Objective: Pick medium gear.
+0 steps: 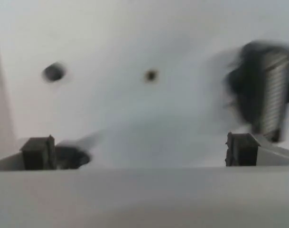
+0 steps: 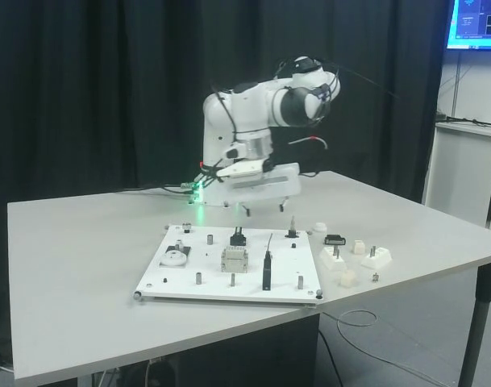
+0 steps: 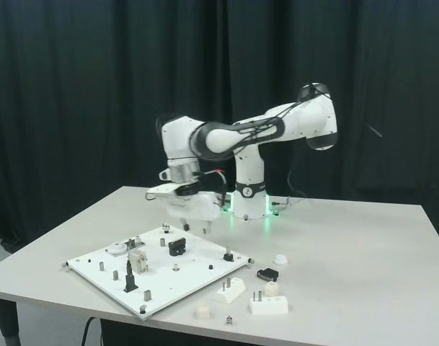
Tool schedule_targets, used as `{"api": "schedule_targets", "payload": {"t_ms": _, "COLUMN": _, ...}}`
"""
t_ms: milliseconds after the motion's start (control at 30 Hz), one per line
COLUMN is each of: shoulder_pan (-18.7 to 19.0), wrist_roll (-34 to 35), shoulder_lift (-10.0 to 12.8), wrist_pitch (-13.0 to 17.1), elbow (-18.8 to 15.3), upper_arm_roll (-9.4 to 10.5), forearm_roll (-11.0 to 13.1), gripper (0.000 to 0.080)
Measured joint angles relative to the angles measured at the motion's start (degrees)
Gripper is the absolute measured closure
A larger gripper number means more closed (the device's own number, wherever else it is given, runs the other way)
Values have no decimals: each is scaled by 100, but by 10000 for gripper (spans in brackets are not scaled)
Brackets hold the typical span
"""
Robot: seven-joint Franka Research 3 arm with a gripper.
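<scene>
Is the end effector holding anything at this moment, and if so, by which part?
Nothing is held: the end effector is open above the white board with nothing between its fingertips.

White board (image 2: 181, 278) carries pegs; 4 white blocks (image 2: 376, 258) sit beside it.

white arm (image 3: 262, 130), white board (image 2: 229, 266), grey table (image 2: 84, 242), black curtain (image 3: 96, 86).

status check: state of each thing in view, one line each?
White robot arm: bent over the board, base light green.
Claw: open, empty, hovering above the board.
White square assembly board: flat on the grey table, parts standing on it.
Small black ribbed block: upright on the board, untouched.
White round gear: seated on the board.
Loose white blocks: on the table beside the board.
</scene>
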Motion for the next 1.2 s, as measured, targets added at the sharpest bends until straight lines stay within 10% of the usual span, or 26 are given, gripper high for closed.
{"api": "schedule_targets", "payload": {"t_ms": 700, "shoulder_pan": 2217, "wrist_roll": 1982, "shoulder_lift": -138, "wrist_pitch": 579, "elbow": -508, "upper_arm_roll": 89, "forearm_roll": -154, "gripper": 3}}
{"api": "schedule_targets", "payload": {"t_ms": 1200, "shoulder_pan": 3097, "wrist_roll": 3020, "shoulder_lift": -225, "wrist_pitch": 1086, "elbow": -525, "upper_arm_roll": 593, "forearm_roll": -139, "gripper": 3}}
